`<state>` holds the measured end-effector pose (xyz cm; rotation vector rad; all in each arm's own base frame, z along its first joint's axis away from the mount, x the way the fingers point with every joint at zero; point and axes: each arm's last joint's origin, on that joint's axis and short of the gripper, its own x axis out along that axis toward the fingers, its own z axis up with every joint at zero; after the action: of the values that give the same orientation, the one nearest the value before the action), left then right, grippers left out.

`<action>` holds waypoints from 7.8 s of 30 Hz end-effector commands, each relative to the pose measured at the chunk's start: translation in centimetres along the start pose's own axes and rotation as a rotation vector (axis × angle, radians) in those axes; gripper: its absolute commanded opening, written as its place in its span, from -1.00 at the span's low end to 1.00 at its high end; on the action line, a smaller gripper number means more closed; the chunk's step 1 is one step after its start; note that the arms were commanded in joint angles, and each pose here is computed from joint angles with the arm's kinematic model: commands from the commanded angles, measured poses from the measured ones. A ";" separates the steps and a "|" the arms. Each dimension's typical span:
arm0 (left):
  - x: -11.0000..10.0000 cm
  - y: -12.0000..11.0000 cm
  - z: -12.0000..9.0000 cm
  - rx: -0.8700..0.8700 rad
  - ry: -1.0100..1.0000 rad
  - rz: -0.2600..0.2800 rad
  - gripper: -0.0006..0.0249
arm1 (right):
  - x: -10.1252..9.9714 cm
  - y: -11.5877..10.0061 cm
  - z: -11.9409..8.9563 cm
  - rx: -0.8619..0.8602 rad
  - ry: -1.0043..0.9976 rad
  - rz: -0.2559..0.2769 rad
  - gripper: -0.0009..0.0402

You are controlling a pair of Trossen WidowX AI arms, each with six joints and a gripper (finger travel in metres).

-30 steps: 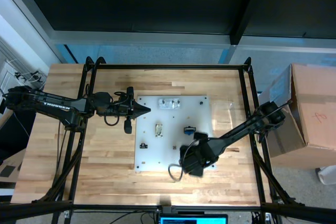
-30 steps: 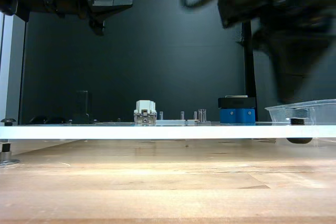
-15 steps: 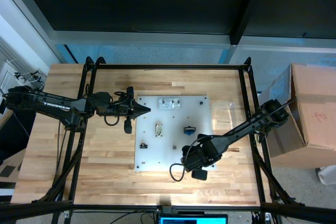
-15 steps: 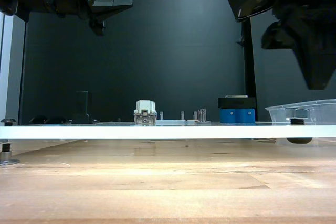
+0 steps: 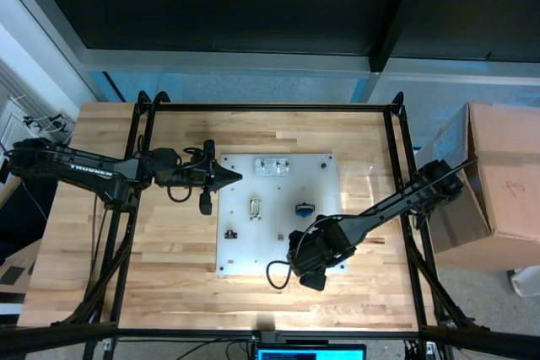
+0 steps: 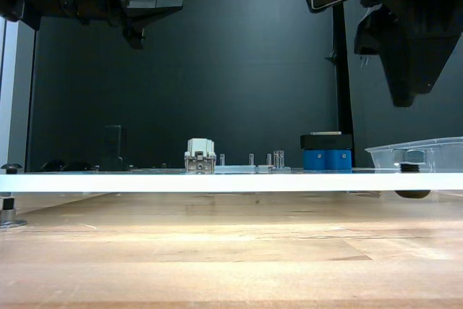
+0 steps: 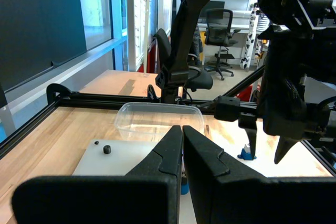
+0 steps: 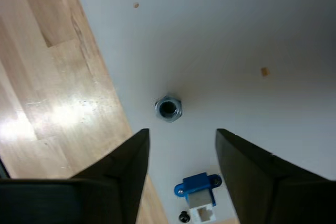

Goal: Unfasten the M12 nut and place it in the container

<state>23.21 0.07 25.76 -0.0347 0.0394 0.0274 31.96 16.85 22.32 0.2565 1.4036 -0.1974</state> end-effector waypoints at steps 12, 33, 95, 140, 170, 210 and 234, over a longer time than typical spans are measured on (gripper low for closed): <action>0.0 0.0 0.0 0.000 0.000 0.000 -0.95 | 3.7 0.9 0.5 -0.149 0.012 -0.009 0.07; 0.0 0.0 0.0 0.000 0.000 0.000 -0.95 | 4.6 0.7 0.3 -0.258 0.015 -0.028 -0.79; 0.0 0.0 0.0 0.000 0.000 0.000 -0.95 | -5.6 -12.7 -3.1 -0.442 -0.147 -0.052 -0.10; 0.0 0.0 0.0 0.000 0.000 0.000 -0.95 | -4.5 -16.2 -2.8 -0.521 -0.051 -0.062 0.55; 0.0 0.0 0.0 0.000 0.000 0.000 -0.95 | 2.5 -15.0 1.8 0.005 0.066 -0.084 0.38; 0.0 0.0 0.0 0.000 0.000 0.000 -0.95 | 4.0 -15.3 1.9 0.024 0.079 -0.091 -0.70; 0.0 0.0 0.0 0.000 0.000 0.000 -0.95 | 1.6 -15.4 1.5 -0.035 0.023 -0.068 -0.70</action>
<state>23.21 0.07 25.75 -0.0343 0.0401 0.0278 29.22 1.69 19.72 0.1906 1.4454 -0.2365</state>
